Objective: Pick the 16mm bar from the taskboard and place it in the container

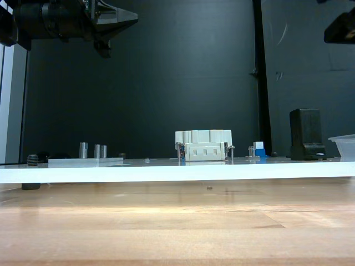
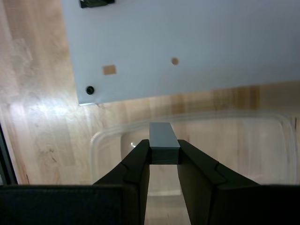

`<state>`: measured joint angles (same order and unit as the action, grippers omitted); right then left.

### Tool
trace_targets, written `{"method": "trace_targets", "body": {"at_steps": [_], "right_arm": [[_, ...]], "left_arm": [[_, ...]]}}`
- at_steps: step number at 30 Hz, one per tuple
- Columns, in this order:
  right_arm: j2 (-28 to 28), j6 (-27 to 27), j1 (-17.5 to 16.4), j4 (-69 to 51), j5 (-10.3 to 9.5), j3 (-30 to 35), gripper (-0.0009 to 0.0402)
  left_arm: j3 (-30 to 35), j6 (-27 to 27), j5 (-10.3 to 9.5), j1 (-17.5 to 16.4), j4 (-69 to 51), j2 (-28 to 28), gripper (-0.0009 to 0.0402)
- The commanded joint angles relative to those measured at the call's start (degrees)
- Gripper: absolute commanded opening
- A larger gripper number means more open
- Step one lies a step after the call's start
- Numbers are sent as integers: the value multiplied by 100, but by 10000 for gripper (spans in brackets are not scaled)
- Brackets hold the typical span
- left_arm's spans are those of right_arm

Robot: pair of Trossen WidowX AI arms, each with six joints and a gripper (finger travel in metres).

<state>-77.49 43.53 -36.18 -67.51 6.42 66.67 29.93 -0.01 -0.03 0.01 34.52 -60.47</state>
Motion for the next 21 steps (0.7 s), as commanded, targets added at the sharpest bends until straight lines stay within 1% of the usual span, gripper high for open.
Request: {"method": "trace_targets", "body": {"at_steps": [1,15,21], "right_arm": [[232,160,13,2,-2,-271,23],[1169,732,20,11,-35,-1362,23],[1416,857,20,37,-55,-1757,23]], "left_arm": [[2,0,2,-2,2,-2,0],[2,0,0,-2,2,-2,0],[2,0,2,0,0,-2,0]]}}
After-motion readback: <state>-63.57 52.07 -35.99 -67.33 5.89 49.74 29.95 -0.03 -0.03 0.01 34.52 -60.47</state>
